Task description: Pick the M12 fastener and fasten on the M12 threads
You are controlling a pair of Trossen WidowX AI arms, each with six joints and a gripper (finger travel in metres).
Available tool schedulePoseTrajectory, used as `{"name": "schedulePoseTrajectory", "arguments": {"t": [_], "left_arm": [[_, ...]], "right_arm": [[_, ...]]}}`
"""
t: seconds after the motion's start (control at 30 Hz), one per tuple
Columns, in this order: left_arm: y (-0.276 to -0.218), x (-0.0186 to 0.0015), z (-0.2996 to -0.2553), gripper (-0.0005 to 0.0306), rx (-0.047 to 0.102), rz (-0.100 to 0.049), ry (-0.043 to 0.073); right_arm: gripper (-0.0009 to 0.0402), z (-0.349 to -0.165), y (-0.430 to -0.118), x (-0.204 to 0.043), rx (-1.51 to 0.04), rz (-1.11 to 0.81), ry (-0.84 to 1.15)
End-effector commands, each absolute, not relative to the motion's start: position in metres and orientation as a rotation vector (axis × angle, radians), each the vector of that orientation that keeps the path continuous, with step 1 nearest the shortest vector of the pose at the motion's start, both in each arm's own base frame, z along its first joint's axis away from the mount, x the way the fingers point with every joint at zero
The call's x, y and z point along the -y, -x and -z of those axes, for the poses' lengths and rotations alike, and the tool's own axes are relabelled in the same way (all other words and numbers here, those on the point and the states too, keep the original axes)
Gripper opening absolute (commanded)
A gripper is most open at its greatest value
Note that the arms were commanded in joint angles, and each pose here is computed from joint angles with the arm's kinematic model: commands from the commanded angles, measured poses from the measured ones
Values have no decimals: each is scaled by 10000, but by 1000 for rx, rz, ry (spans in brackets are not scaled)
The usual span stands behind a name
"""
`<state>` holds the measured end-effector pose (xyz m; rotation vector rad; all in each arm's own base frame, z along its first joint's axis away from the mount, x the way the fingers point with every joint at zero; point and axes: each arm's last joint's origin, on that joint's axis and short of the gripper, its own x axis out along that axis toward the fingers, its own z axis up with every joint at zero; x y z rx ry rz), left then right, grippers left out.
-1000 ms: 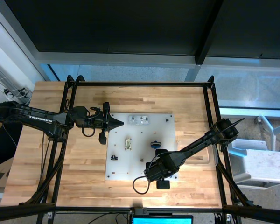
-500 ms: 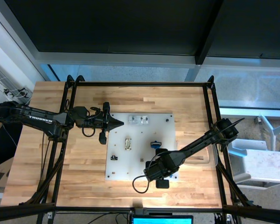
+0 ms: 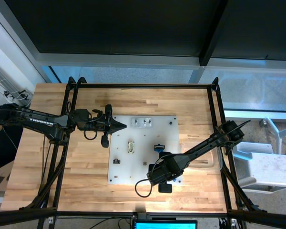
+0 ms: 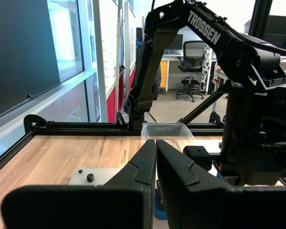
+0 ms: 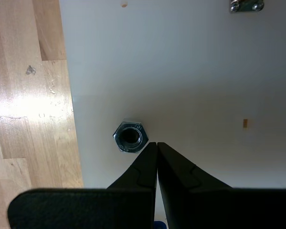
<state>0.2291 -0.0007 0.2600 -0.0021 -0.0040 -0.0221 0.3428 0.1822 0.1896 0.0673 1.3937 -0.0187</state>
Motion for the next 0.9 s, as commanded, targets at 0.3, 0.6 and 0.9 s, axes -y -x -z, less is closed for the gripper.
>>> {"name": "schedulePoseTrajectory", "arguments": {"t": [0.3,0.6,0.9], "left_arm": [[-2292,6,-2602,0,5,22,2],[-2292,7,-2602,0,5,22,2],[-2292,6,-2602,0,5,22,2]], "right_arm": [[0,-1908,-3396,-1882,-1496,-176,-193],[0,-2036,-3332,-1846,-1492,-177,-167],[0,-2009,-3368,-1803,-1405,25,-103]]}}
